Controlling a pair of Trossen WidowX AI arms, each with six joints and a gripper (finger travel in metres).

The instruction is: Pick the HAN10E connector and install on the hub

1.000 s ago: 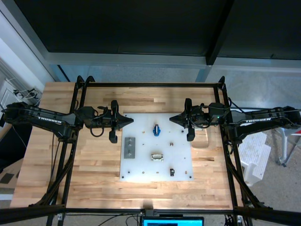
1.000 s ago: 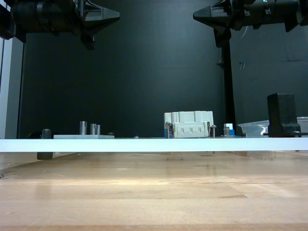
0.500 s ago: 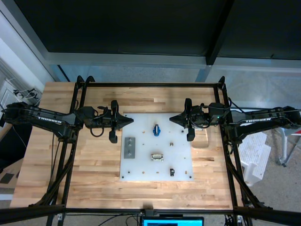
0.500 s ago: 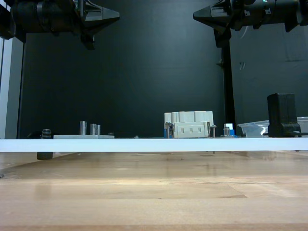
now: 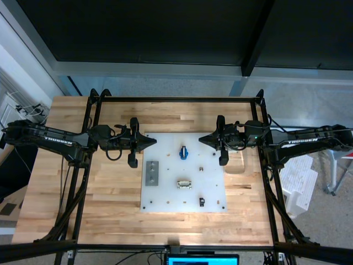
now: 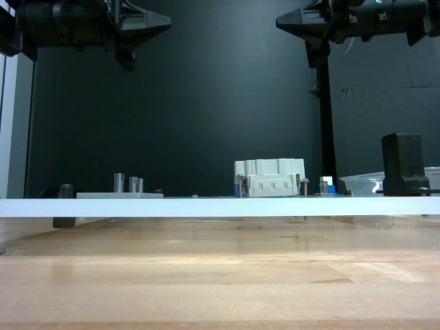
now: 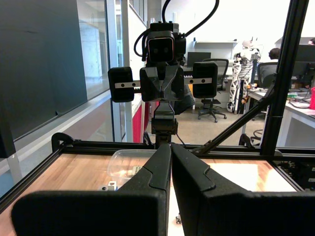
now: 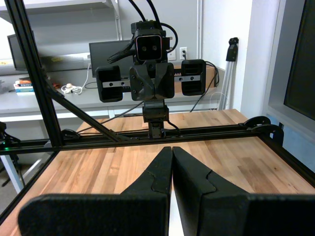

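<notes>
HAN10E connector (image 5: 184,184); left gripper (image 5: 156,142), right gripper (image 5: 199,139) aloft.

**Bright Lab Around a Wooden Counter**

A butcher-block counter (image 5: 110,210), ringed by a black metal frame (image 5: 176,100), stands on a grey floor (image 5: 165,85). A dark overhead panel (image 5: 138,27) looms beyond it. At counter height a black backdrop (image 6: 206,103) fills the rear. To one side lies a daylit office with glass partitions (image 7: 93,54) and office chairs (image 7: 212,98). Opposite are a white wall (image 8: 221,29), a monitor (image 8: 110,51) and a grey desk (image 8: 34,102).
</notes>
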